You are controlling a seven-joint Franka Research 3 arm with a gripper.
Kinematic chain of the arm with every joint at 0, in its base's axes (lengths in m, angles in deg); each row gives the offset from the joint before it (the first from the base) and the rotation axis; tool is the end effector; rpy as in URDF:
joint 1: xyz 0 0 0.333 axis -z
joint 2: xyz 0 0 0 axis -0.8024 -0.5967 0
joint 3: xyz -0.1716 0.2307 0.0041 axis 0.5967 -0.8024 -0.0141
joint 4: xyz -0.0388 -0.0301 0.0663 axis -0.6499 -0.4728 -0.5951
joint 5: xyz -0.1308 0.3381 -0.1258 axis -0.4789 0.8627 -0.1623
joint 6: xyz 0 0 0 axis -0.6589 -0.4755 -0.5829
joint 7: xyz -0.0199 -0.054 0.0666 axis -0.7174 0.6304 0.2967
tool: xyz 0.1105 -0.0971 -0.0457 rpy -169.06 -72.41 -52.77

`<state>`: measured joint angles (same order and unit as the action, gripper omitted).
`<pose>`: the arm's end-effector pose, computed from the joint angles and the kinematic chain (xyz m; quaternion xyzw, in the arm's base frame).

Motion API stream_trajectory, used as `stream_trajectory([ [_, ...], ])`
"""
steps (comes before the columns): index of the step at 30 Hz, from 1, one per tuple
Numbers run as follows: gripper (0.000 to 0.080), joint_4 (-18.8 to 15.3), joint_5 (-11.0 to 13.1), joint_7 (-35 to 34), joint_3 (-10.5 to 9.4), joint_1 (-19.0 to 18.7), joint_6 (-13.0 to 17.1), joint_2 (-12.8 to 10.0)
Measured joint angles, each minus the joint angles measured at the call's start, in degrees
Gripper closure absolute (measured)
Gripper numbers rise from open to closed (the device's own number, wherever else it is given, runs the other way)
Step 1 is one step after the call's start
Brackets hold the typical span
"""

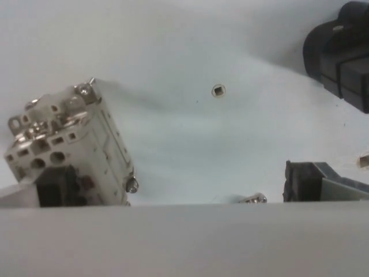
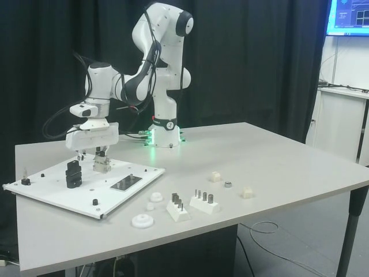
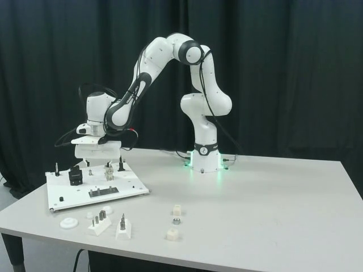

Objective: Insert waterproof.

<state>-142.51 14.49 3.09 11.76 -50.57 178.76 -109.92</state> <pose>0.3203 -0.4246 0.1904 0.9759 -0.2086 -0.0162 0.0615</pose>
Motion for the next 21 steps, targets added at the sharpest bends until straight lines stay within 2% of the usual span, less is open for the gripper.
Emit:
stream_trajectory([
  [21,0.0003,0.2,0.1,0.4,-0.03,0.3,-0.2,-0.4],
])
